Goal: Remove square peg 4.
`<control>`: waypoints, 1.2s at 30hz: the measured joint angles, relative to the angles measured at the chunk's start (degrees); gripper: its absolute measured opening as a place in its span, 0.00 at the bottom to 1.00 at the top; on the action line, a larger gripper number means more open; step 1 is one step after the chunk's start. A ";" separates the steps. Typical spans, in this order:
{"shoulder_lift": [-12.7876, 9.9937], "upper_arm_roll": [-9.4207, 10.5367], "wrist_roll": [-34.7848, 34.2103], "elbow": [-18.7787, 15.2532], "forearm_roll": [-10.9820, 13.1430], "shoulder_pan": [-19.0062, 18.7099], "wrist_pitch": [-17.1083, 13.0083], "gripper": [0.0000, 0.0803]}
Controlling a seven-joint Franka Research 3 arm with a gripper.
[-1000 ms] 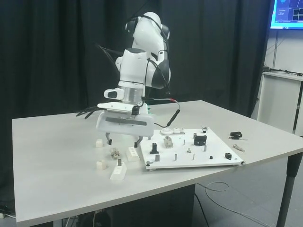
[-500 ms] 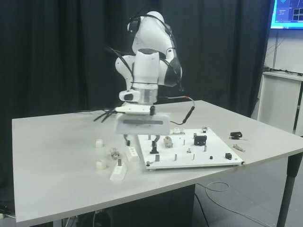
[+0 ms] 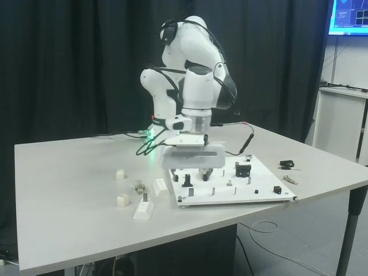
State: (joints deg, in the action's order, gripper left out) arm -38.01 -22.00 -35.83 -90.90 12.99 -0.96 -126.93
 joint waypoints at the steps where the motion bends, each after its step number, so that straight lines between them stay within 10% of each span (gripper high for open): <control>1: -0.07 0.00 -0.29 -0.16 -0.01 -0.23 -0.09 1.00; 36: -0.50 1.48 -4.85 -8.33 0.22 -1.79 -7.67 1.00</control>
State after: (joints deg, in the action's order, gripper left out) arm -38.51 -20.52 -40.68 -99.23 13.21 -2.75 -134.60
